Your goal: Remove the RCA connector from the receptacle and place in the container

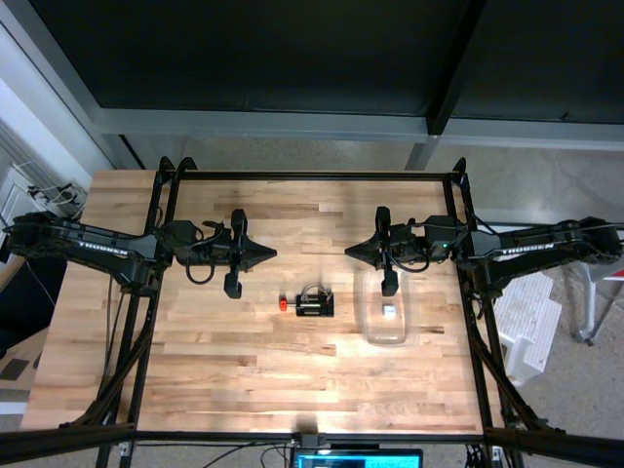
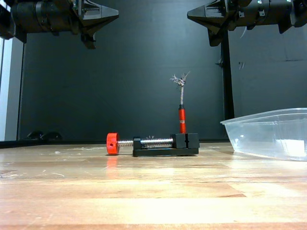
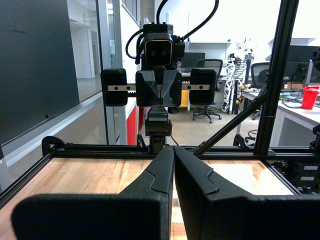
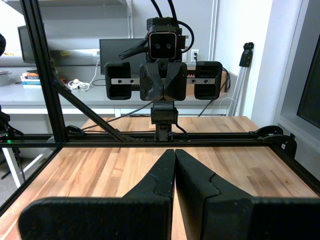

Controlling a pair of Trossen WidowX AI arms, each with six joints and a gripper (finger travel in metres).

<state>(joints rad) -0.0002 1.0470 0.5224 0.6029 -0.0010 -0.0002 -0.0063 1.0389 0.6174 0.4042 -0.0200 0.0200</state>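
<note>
Left gripper [image 1: 271, 253] and right gripper [image 1: 351, 251] hung high over the table, tips facing each other, both with fingers pressed together and holding nothing. RCA connector [image 2: 182, 120] stood upright in the receptacle [image 2: 165, 143] mid-table, with the container [image 2: 268, 134] near on its right. Plug looked light and slim. Red barrel likely stiff, spring and frayed wire above floppy, so best grip was the barrel.

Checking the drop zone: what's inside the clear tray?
The container holds one small white square piece; its far end is partly hidden under the right arm. RCA connector stands in the receptacle. Both shut, left gripper and right gripper hang above the table.
</note>
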